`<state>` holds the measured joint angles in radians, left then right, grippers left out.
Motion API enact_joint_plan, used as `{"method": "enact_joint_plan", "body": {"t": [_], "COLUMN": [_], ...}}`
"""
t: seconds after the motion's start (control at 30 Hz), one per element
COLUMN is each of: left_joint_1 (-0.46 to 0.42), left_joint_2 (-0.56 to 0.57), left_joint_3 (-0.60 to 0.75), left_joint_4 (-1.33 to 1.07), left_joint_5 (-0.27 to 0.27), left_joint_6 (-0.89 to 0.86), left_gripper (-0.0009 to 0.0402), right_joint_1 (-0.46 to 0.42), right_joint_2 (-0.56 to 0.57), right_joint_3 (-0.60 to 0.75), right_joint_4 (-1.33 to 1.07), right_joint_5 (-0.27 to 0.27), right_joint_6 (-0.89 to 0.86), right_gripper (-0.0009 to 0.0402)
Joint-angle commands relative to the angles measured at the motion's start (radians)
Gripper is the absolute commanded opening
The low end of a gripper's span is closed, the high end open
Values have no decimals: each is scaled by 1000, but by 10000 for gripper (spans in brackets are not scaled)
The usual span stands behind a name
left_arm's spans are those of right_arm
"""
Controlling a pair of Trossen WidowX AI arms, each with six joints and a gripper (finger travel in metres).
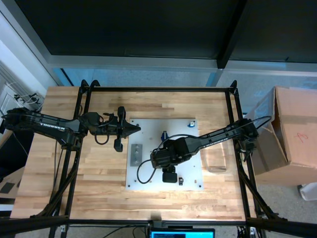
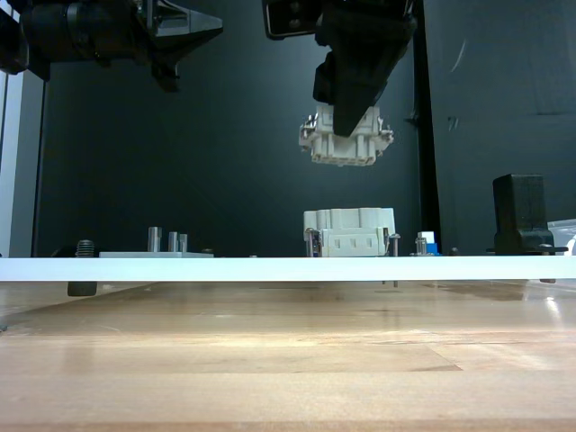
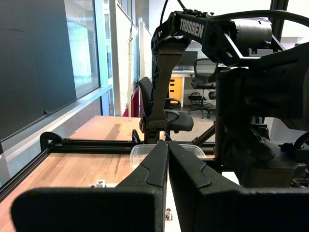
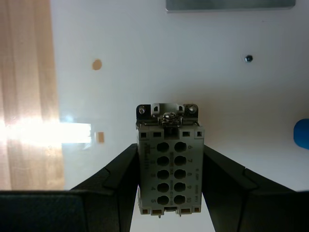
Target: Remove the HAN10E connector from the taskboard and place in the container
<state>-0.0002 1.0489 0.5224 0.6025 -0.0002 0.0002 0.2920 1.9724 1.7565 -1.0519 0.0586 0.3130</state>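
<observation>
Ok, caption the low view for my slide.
Right gripper holds HAN10E connector clear above its seat; left gripper, shut, hangs high over the board's left edge.

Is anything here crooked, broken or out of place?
Nothing stands out. The right gripper holds the HAN10E connector clear above its base on the taskboard, roughly level. The left gripper hovers shut over the taskboard's left edge.

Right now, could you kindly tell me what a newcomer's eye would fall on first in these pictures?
First, the pale grey ten-pin HAN10E connector, held in the shut black right tool, hanging clear above its matching grey socket housing on the white task board. Next, the black left tool, shut on nothing, poised high over the board's left edge. A clear plastic container sits right of the board.
</observation>
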Motion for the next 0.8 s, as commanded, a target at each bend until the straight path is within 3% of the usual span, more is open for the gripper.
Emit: {"method": "enact_joint_plan", "body": {"t": [0.03,0.33,0.8], "left_joint_1": [0,0,0], "left_joint_2": [0,0,0], "left_joint_3": [0,0,0], "left_joint_4": [0,0,0], "left_joint_5": [0,0,0], "left_joint_6": [0,0,0], "left_gripper": [0,0,0], "right_joint_1": [18,97,277], "right_joint_2": [-4,-69,-238], "right_joint_3": [0,-48,-316], "right_joint_4": [-3,-11,-4], "right_joint_5": [1,3,3], "right_joint_6": [8,100,289], "right_gripper": [7,7,7]}}
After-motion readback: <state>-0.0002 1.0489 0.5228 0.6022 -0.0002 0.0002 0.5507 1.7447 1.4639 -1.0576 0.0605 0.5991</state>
